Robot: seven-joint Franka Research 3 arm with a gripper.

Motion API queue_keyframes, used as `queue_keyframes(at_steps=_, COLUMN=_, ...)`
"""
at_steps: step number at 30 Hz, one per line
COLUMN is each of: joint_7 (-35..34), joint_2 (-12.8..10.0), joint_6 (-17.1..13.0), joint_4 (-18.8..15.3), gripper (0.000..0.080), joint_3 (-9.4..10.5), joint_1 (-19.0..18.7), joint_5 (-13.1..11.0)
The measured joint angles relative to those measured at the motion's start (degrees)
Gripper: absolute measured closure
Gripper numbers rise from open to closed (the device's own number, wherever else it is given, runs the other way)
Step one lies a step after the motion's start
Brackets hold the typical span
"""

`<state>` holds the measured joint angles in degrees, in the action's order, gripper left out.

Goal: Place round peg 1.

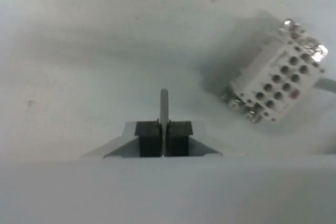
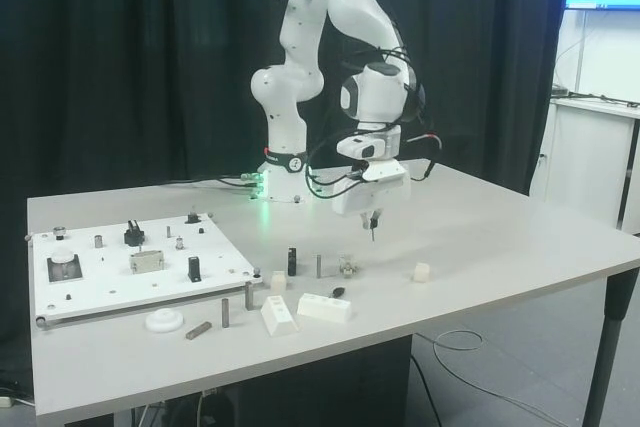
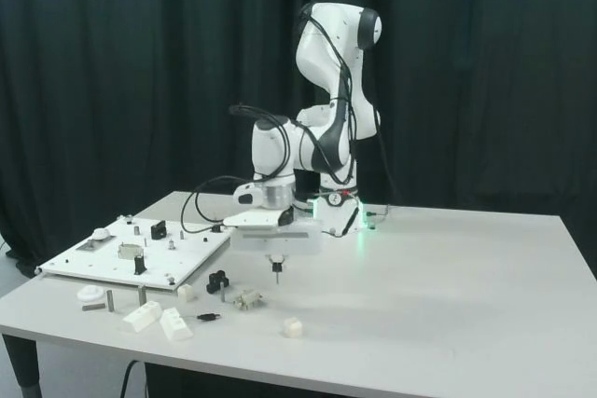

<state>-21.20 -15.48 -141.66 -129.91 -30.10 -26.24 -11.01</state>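
My gripper (image 1: pixel 164 138) is shut on a thin grey round peg (image 1: pixel 164 106), which sticks straight down from between the black pads (image 1: pixel 148 139). In the first room view the gripper (image 2: pixel 371 217) hangs a little above the table, with the peg (image 2: pixel 372 235) clear of the surface, to the right of the white assembly board (image 2: pixel 215 247). The second room view shows the gripper (image 3: pixel 275 261) and peg (image 3: pixel 276 276) beyond the loose parts. A white multi-hole connector (image 1: pixel 278 77) lies on the table close beside the peg.
Loose parts lie along the table's front: the connector (image 2: pixel 347 267), a small white cube (image 2: pixel 421 271), white blocks (image 2: pixel 323 307), a black upright piece (image 2: pixel 291 259), grey pegs (image 2: pixel 249 295) and a white gear (image 2: pixel 161 322). The board carries several fixtures.
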Motion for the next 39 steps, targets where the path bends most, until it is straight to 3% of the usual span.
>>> queue_keyframes(at_steps=11, joint_7=-2.53, joint_2=-2.35, joint_6=-0.64, joint_4=0.04, gripper=0.0771, joint_3=1.59, joint_1=0.03, joint_5=0.01)
queue_keyframes(at_steps=27, joint_7=-4.25, joint_2=-3.35, joint_6=-0.64, joint_4=0.08, gripper=0.0771, joint_3=2.12, joint_1=0.15, joint_5=0.02)
queue_keyframes(at_steps=28, joint_7=-4.25, joint_2=-3.37, joint_6=-0.64, joint_4=0.09, gripper=0.0557, joint_3=2.13, joint_1=0.15, joint_5=0.02)
queue_keyframes(at_steps=32, joint_7=-4.25, joint_2=-3.41, joint_6=-0.64, joint_4=0.11, gripper=0.0557, joint_3=2.14, joint_1=0.18, joint_5=0.02)
queue_keyframes(at_steps=33, joint_7=-4.25, joint_2=-3.42, joint_6=-0.64, joint_4=0.11, gripper=0.0245, joint_3=2.15, joint_1=0.18, joint_5=0.02)
queue_keyframes(at_steps=39, joint_7=-4.25, joint_2=-3.44, joint_6=-0.64, joint_4=0.15, gripper=0.0245, joint_3=2.17, joint_1=0.21, joint_5=0.06)
